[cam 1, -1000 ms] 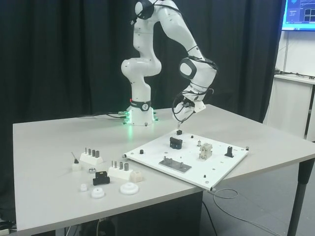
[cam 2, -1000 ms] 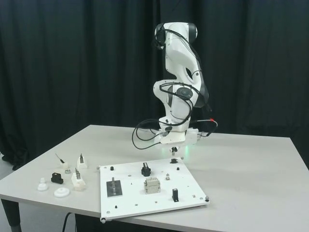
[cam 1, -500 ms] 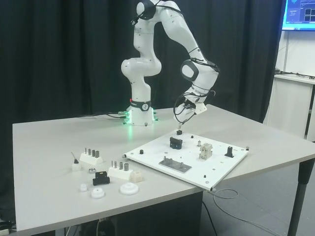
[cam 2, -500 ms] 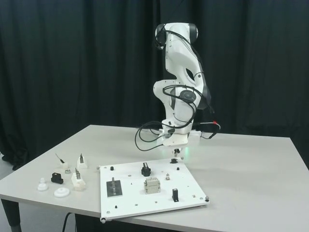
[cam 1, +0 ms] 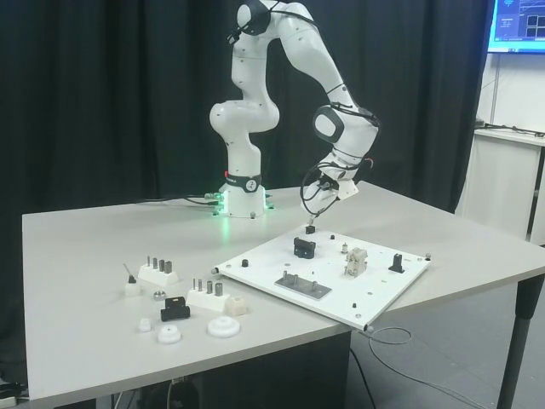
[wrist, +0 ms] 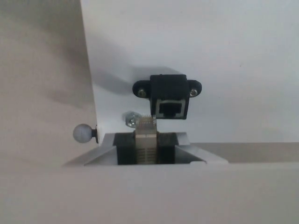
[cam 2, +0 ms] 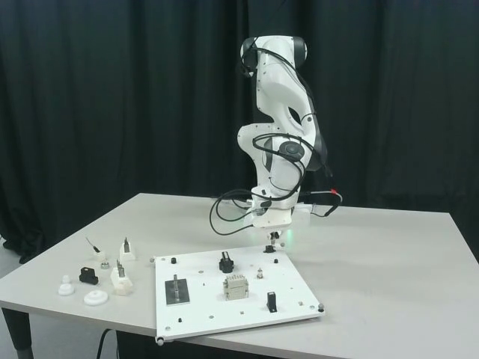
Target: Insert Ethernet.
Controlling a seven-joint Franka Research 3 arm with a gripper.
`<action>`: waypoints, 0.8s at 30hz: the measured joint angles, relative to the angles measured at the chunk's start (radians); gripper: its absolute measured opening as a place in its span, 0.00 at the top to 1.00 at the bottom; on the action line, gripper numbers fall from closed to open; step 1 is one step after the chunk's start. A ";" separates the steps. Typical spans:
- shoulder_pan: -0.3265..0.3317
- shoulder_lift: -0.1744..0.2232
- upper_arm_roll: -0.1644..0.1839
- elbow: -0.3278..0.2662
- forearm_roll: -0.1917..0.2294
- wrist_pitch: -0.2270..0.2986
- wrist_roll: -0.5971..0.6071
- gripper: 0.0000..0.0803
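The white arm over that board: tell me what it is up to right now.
The white arm holds an Ethernet plug in its gripper above the far edge of the white board on the grey table. In the wrist view the plug's tip sits just short of the black Ethernet socket, roughly lined up with its opening but not yet in it. The loose parts lie untouched beside the board.

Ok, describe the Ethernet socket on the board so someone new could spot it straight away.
Find the white board on the grey table. The Ethernet socket is the black block near the edge facing the arm's base. Unlike its neighbours, it shows a rectangular port opening and two screwed mounting ears.
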 joint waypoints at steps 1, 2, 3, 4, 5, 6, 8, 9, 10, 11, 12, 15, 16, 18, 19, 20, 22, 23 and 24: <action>0.000 0.000 0.000 0.000 0.000 0.000 0.000 0.89; 0.000 0.000 0.000 0.000 0.000 0.000 0.000 0.89; 0.000 0.001 0.000 0.000 0.000 0.000 0.000 0.89; 0.000 0.001 0.000 0.000 0.000 0.001 0.000 0.89; 0.000 0.001 0.000 0.000 0.000 0.001 0.000 0.89; 0.000 0.001 0.000 0.001 0.000 0.001 0.000 0.89; 0.000 0.001 0.000 0.001 0.000 0.001 0.000 0.89; 0.000 0.001 0.000 0.001 0.000 0.001 0.000 0.89; 0.000 0.001 0.000 0.001 0.000 0.001 0.000 0.89; 0.000 0.001 0.000 0.001 0.000 0.001 0.000 0.89; -0.001 0.001 0.000 0.002 -0.001 0.001 0.000 0.89; -0.001 0.001 -0.001 0.002 -0.001 0.003 0.000 0.89; -0.002 0.001 -0.001 0.003 -0.001 0.003 0.000 0.89; -0.003 0.001 -0.002 0.003 -0.002 0.004 0.000 0.89; -0.003 0.001 -0.002 0.003 -0.002 0.005 0.000 0.89; -0.004 0.001 -0.002 0.004 -0.003 0.006 0.000 0.89; -0.006 0.001 -0.003 0.004 -0.004 0.008 0.000 0.89; -0.007 0.001 -0.003 0.004 -0.005 0.009 0.000 0.89; -0.007 0.001 -0.004 0.004 -0.006 0.010 0.000 0.89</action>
